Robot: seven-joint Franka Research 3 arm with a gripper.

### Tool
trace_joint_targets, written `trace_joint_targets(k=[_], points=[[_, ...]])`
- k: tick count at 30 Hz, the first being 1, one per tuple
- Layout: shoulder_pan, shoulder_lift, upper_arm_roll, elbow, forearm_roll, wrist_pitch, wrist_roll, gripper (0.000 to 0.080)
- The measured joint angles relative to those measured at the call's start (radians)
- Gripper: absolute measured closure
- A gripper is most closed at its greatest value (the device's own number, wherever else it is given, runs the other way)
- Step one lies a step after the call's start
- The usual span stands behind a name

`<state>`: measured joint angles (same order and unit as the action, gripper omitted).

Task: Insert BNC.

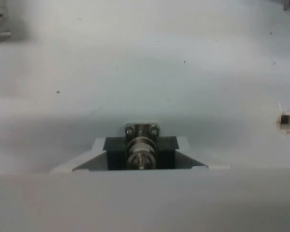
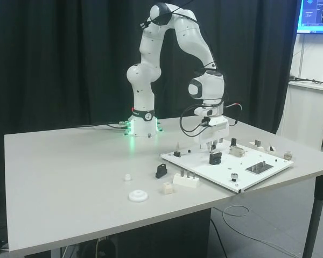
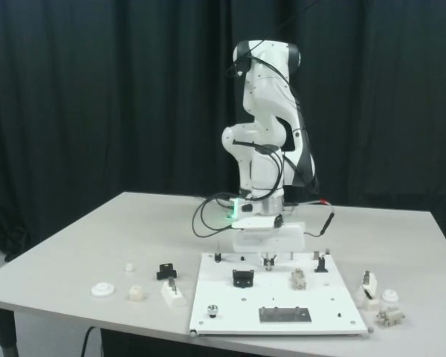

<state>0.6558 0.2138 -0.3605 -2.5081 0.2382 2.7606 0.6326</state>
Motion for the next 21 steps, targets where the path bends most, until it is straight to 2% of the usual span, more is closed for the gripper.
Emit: trace_joint_targets(k=[21], points=[[-0.001,0.0,0.0,0.002,0.0,-0.004,-0.227,0.0681]])
